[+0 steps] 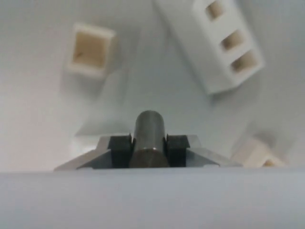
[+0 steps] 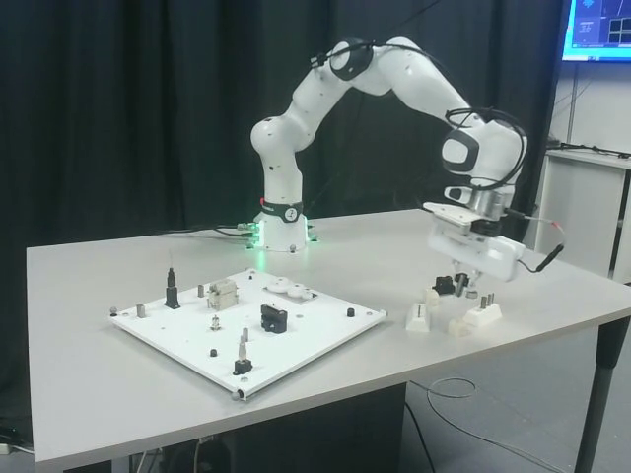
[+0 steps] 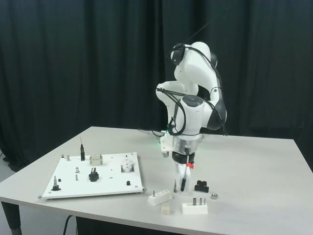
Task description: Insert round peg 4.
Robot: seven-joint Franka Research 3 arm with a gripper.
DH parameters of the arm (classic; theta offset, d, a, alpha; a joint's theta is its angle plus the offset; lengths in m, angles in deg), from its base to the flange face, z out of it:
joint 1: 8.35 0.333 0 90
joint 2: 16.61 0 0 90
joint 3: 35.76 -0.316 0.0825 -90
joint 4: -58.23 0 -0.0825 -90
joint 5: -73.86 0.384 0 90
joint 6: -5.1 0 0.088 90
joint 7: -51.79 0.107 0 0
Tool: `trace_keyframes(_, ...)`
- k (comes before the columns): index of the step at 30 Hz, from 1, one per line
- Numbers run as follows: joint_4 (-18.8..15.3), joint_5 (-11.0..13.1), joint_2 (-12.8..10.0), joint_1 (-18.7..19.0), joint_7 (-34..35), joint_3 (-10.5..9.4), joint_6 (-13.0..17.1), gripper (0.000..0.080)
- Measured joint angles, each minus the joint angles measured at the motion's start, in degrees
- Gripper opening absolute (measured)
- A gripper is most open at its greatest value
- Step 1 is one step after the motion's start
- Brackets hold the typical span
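In the wrist view my gripper (image 1: pixel 149 151) is shut on a grey round peg (image 1: pixel 150 126), one black pad on each side of it. The peg hangs above the grey table, among white holder blocks. A long white block with several square holes (image 1: pixel 217 40) lies just beyond the peg, and a small white square cup (image 1: pixel 90 50) sits off to one side. In the first room view the gripper (image 2: pixel 459 285) hovers low over these blocks, to the right of the white board (image 2: pixel 296 335). The second room view shows the gripper (image 3: pixel 182 184) just above the table.
The white board (image 3: pixel 105 188) carries several black and grey fixtures and pegs. Near the gripper stand white holders (image 3: pixel 160 197) (image 3: pixel 194 208), a small white cube (image 3: pixel 166 210), a black part (image 3: pixel 201 186) and a small grey nut (image 3: pixel 213 197). The table's front edge is close.
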Motion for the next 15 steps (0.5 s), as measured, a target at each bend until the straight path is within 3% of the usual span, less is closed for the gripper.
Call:
trace_keyframes(9,-0.66,-6.6,1.4,-1.67,-0.46,-0.37,-5.71,0.0153)
trace_keyframes(15,-2.79,-10.63,3.64,-5.18,-2.53,-3.47,-6.51,0.0153)
